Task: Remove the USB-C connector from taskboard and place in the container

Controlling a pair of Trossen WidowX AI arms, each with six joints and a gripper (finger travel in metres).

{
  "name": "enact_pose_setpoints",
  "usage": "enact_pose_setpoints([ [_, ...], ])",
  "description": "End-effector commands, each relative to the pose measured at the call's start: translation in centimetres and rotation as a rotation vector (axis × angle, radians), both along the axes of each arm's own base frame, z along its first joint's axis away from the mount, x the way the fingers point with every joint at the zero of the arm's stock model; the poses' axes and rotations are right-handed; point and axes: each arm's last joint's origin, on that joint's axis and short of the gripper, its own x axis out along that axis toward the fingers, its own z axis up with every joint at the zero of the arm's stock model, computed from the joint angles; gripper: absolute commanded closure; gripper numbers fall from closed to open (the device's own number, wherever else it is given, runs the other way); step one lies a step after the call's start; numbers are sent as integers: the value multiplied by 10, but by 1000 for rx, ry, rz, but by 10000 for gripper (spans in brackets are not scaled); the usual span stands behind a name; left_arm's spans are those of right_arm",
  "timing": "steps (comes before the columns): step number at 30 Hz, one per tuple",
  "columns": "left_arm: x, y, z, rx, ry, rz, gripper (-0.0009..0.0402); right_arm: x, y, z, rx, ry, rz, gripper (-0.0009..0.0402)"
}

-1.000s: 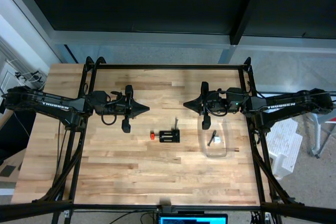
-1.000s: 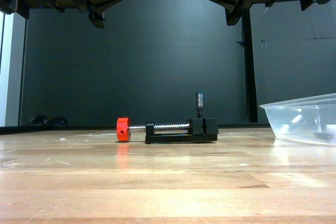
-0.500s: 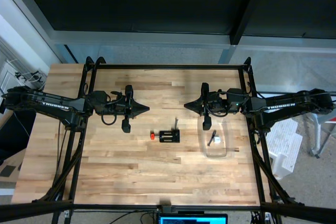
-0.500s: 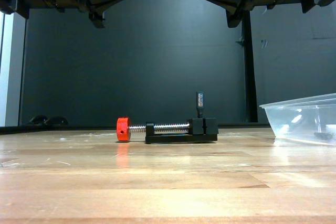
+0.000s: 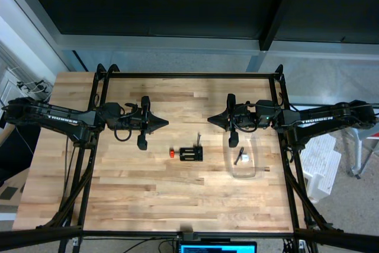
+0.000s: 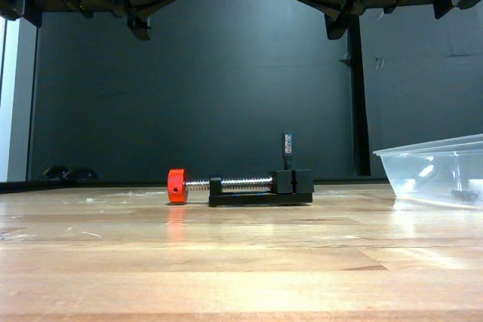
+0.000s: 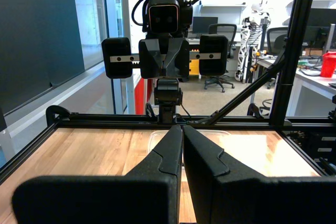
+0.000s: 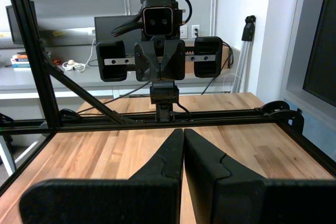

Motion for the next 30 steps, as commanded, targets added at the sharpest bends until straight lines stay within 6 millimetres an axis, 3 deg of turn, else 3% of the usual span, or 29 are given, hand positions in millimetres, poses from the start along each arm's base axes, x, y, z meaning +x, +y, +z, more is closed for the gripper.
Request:
enact_pose_setpoints([
  [1, 0, 0, 0, 0, -1, 0, 393, 0, 0, 1, 0, -5, 0, 393],
  [30, 0, 0, 0, 0, -1, 0, 393, 0, 0, -1, 0, 16, 0, 393],
])
